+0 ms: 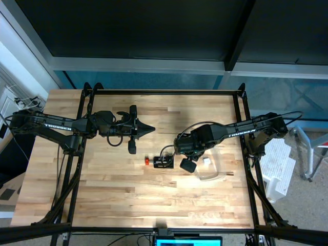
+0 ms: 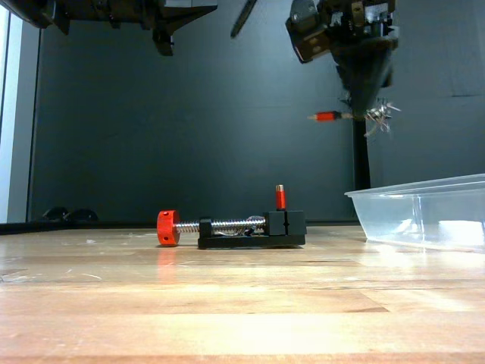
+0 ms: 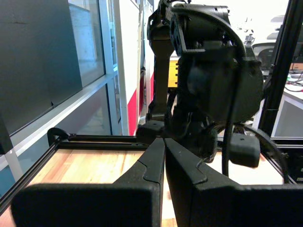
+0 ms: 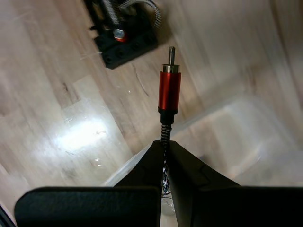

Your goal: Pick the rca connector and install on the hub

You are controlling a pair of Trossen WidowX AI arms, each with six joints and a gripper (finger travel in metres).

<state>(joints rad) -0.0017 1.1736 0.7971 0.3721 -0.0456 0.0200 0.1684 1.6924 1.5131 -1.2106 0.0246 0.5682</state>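
Clear tray point(image 2: 424, 216) holds white cube point(image 1: 206, 161) — right gripper point(image 4: 164, 144) above pinches rca connector point(image 4: 169, 92); left gripper point(image 3: 164, 142) closed, aloft.

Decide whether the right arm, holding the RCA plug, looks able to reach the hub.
Probably yes. The right gripper, shut on the rca connector, hangs just above and beside the hub, nothing between them. The clear tray lies off to the side; the left gripper is parked well away.

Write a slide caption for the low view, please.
Right gripper holds the rca connector aloft, plug level, above and right of the hub; left gripper parked high at left, shut.
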